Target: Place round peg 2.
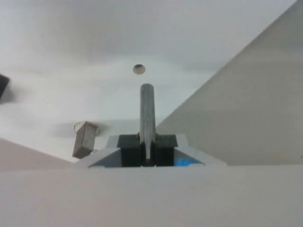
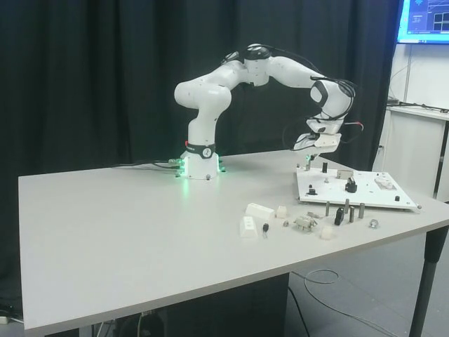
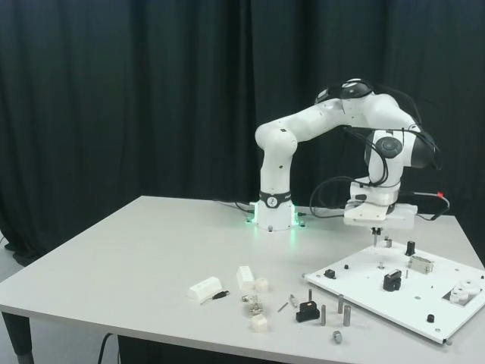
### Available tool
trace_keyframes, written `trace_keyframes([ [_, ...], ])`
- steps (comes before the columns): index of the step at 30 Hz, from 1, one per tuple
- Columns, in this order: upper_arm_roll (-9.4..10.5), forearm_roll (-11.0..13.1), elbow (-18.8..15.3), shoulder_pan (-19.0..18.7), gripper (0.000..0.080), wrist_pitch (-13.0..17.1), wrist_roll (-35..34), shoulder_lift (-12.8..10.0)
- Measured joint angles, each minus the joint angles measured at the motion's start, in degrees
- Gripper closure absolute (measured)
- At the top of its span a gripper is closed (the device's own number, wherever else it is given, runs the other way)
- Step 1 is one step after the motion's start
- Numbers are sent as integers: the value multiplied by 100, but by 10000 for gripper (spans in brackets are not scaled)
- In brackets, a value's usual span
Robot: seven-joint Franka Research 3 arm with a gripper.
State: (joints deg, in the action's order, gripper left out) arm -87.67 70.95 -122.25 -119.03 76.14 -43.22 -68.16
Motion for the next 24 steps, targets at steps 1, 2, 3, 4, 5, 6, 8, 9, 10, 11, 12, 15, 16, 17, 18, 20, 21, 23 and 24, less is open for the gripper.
trace_keyframes([
  [1,-24,-11,5,0,738,-16,0,0],
  [2,-47,-21,8,0,738,-29,0,0],
  [3,-66,-30,11,0,738,-38,0,0],
  [4,-81,-39,13,0,738,-43,0,1],
  [5,-96,-48,15,0,738,-49,0,1],
  [6,-109,-55,16,0,738,-56,0,1],
  [8,-134,-67,17,0,738,-74,0,1],
  [9,-143,-73,17,0,738,-83,0,1],
  [10,-152,-79,17,0,738,-89,0,1],
  [11,-160,-83,17,0,738,-94,0,1],
  [12,-167,-87,17,0,738,-96,0,1],
  [15,-185,-97,17,0,738,-99,0,1],
  [16,-190,-101,17,0,738,-99,0,1],
  [17,-193,-106,17,0,738,-99,0,1],
  [18,-197,-113,17,0,738,-99,0,1],
  [20,-201,-127,18,0,738,-99,0,1],
  [21,-202,-131,18,0,738,-99,0,1],
  [23,-204,-138,20,0,738,-99,0,1],
  [24,-204,-141,20,0,738,-99,0,1],
])
